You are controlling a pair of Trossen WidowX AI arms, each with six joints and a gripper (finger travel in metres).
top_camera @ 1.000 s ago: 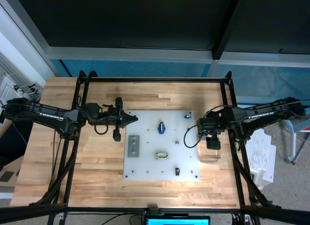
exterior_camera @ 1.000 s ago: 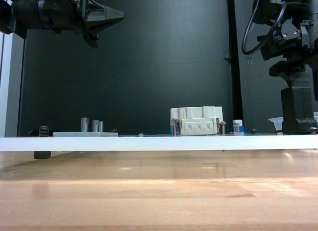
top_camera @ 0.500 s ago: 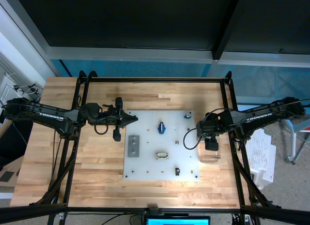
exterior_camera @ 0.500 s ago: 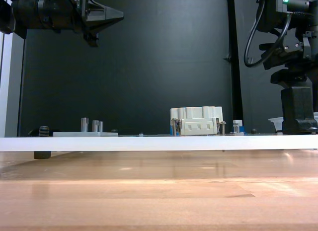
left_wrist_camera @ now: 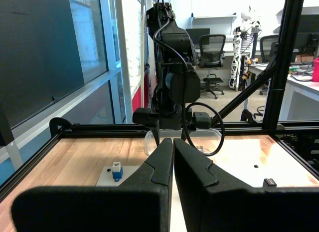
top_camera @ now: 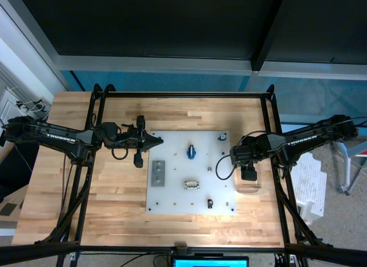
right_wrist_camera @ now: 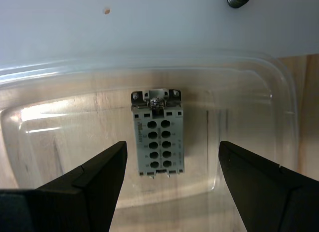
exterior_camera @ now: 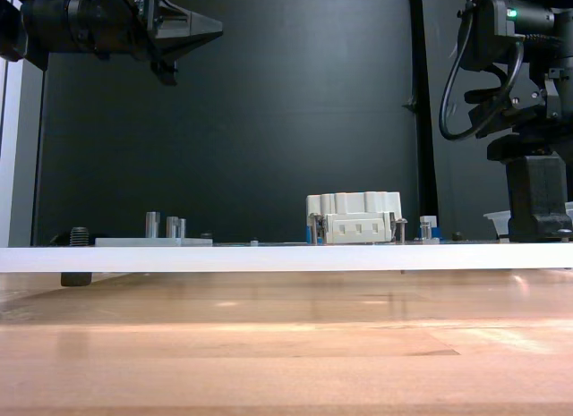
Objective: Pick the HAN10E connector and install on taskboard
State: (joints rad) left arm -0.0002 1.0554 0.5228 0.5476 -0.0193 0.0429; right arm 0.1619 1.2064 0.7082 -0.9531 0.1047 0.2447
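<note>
Fingers [right_wrist_camera: 89, 187] of the right gripper [right_wrist_camera: 172, 146]: spread wide, pinching nothing, one on each long side of the HAN10E connector [right_wrist_camera: 156, 133] and well apart from it. Wrist camera looks straight down on the part.

HAN10E connector: pale beige-grey block, two rows of round contact holes facing up, metal clip at one short end. Lies flat on the floor of the clear tray [right_wrist_camera: 75, 122], roughly central, touching no wall.

Clear tray: on the wooden surface [top_camera: 114, 192], just beside the right edge of the taskboard [top_camera: 172, 189], right of centre in the high view.

Taskboard: white plate, centre of the high view. Carries a blue part [top_camera: 191, 151], a grey metal block [top_camera: 157, 173] and a beige fitting [top_camera: 192, 185] in its lower middle. That fitting is probably the seat for the connector; not certain.

Left gripper [top_camera: 159, 142]: raised above the upper left corner of the taskboard, pointing inward; its fingers [left_wrist_camera: 199, 177] pressed together, holding nothing. Takes no part at present.

Step in hand: the pick, at the stage of lining up above the part. No grasp made; nothing installed.

Next move calls for: a straight descent into the tray with the fingers kept spread and clear of the tray walls, then closing across the connector's narrow width, evenly on the two long sides, so the block does not twist or skid on the smooth plastic. Lift and carry to the taskboard follow.
</note>
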